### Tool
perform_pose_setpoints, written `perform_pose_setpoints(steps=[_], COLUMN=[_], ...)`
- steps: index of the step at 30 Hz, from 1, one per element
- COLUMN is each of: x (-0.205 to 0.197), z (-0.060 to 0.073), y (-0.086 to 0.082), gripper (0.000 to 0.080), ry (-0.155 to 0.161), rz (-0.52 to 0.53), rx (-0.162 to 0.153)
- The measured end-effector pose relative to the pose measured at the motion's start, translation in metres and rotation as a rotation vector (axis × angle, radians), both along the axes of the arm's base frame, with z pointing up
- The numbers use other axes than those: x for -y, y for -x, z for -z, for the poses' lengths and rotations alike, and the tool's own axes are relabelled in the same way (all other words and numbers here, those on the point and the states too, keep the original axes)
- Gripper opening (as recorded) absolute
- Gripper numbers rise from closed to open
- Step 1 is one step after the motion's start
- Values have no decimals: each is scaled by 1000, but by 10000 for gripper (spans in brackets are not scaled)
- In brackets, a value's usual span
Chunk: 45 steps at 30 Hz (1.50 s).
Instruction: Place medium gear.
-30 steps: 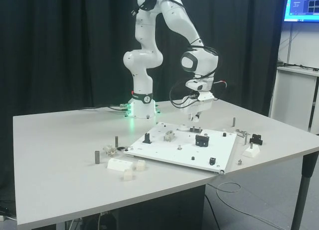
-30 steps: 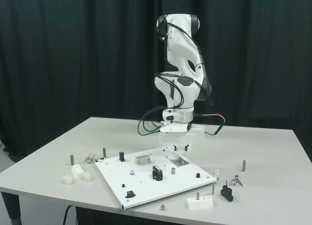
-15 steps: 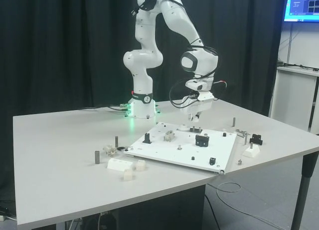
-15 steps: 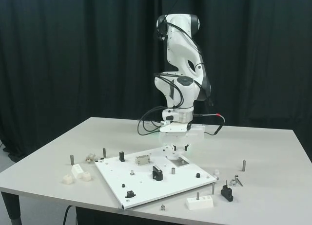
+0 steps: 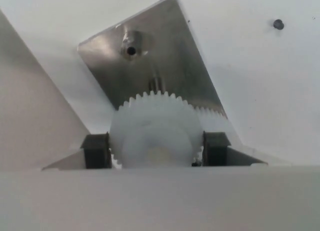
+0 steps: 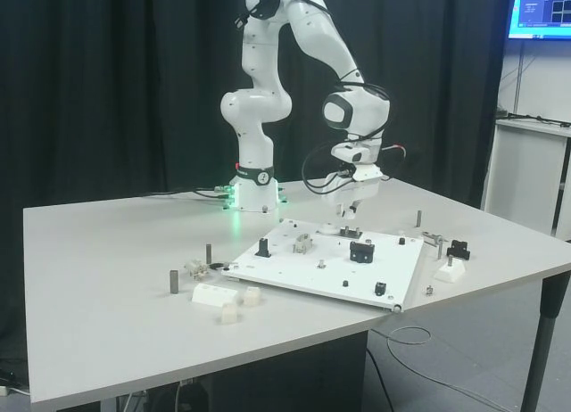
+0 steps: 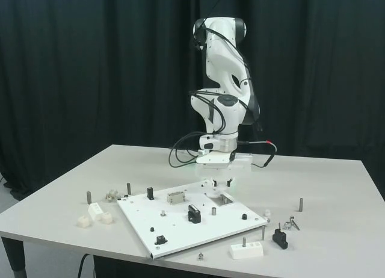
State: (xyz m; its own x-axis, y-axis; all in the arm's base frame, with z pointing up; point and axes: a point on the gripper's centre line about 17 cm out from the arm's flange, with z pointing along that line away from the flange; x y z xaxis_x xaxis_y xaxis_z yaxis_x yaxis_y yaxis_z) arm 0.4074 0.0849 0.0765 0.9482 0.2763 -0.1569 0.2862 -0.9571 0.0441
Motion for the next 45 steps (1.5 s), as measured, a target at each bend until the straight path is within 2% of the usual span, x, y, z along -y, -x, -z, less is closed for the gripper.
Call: perform_pose_setpoints(steps=[14, 23, 31, 38, 45], x=[-11, -47, -88, -121, -145], z=[4, 9, 15, 21, 30], y=[6, 24, 46, 62, 73], gripper=[399, 399, 399, 399, 399], ry=[-10, -19, 1, 14, 14], rz=[-2, 19, 33, 39, 49], rx=[-10, -34, -42, -37, -26])
